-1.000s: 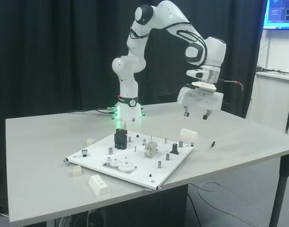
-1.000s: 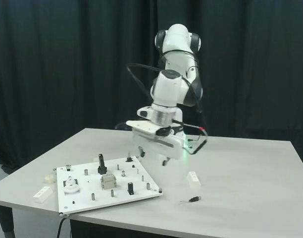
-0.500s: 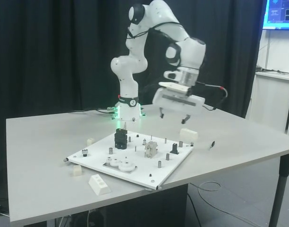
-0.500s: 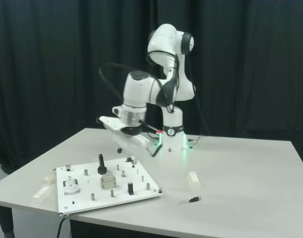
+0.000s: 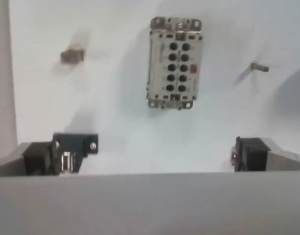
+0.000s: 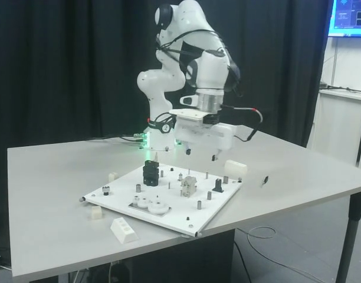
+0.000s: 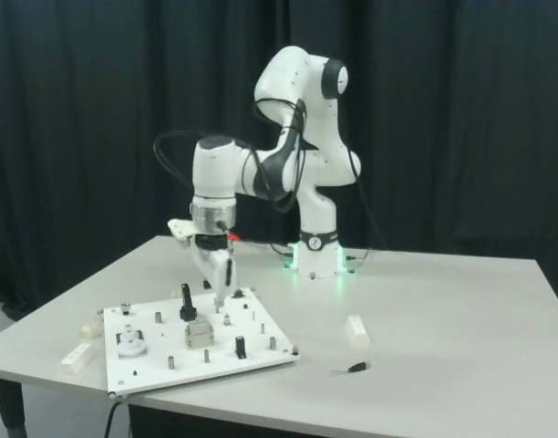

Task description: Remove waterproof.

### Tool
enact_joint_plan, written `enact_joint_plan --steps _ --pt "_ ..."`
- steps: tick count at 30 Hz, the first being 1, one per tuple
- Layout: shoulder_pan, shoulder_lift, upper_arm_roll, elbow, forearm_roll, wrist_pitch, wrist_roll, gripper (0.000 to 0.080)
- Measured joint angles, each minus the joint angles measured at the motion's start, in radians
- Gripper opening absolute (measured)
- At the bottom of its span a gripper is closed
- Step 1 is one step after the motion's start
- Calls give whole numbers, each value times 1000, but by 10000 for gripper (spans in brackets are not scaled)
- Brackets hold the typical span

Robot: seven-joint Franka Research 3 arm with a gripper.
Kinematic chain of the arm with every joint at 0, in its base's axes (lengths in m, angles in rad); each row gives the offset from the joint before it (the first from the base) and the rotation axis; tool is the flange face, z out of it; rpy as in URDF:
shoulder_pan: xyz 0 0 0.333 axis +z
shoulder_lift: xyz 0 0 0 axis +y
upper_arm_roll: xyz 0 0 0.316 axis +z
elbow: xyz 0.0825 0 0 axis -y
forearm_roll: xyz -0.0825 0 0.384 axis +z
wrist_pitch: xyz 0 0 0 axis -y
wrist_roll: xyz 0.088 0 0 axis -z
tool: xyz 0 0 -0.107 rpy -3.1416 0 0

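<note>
A grey multi-pin connector block [image 5: 174, 68] [image 6: 188, 186] [image 7: 200, 334] stands near the middle of the white board [image 6: 180, 213] [image 7: 151, 367]. My gripper [image 5: 147, 156] [image 6: 199, 154] [image 7: 219, 294] hangs a little above the board, over this block. It is open, its two fingers far apart with nothing between them. In the wrist view a small black clip with two screws [image 5: 76, 147] shows beside one finger [image 5: 39, 157]. A black upright part [image 6: 150, 173] [image 7: 186, 303] stands at the board's far side.
Several pegs [image 5: 72, 55] [image 5: 258, 67] and white gears [image 6: 152, 204] [image 7: 129, 342] sit on the board. White blocks [image 6: 124, 229] [image 6: 235, 167] [image 7: 356, 329] [image 7: 78, 358] lie on the grey table. A small black plug [image 6: 265, 180] [image 7: 354, 367] lies near the table's edge.
The arm has swung from beside the board to above it and come down lower. The gripper now hangs over the connector block.
</note>
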Motion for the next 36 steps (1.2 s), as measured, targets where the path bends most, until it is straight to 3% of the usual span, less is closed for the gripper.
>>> enact_joint_plan --steps 12,36 --pt "-34 2 -7 -65 80 103 21 800" --pt "-42 75 -7 -92 141 221 6 800"
